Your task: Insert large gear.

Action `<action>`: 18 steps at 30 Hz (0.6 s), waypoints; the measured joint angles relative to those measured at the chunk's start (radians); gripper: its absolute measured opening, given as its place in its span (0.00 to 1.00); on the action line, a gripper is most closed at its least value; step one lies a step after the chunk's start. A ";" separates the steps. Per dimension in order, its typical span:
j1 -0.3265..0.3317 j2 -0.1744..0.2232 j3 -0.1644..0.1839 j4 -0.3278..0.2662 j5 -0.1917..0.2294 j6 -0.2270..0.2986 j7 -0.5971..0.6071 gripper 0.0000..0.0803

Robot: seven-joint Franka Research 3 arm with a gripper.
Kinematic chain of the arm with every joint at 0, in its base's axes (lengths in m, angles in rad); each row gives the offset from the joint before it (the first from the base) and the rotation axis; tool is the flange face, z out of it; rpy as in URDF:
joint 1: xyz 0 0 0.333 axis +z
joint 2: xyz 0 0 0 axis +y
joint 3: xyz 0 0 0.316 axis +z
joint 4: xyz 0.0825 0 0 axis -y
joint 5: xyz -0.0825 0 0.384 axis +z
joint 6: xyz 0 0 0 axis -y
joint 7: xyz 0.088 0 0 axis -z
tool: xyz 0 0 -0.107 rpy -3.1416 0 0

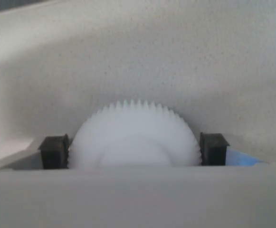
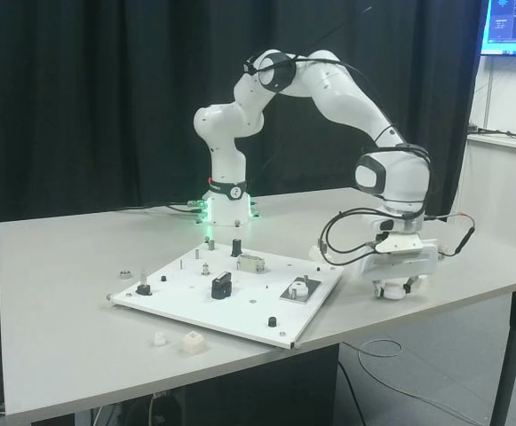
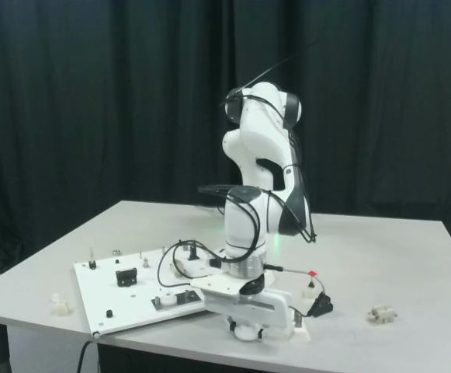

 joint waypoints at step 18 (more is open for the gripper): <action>0.000 0.000 -0.015 0.060 0.000 -0.070 0.055 0.74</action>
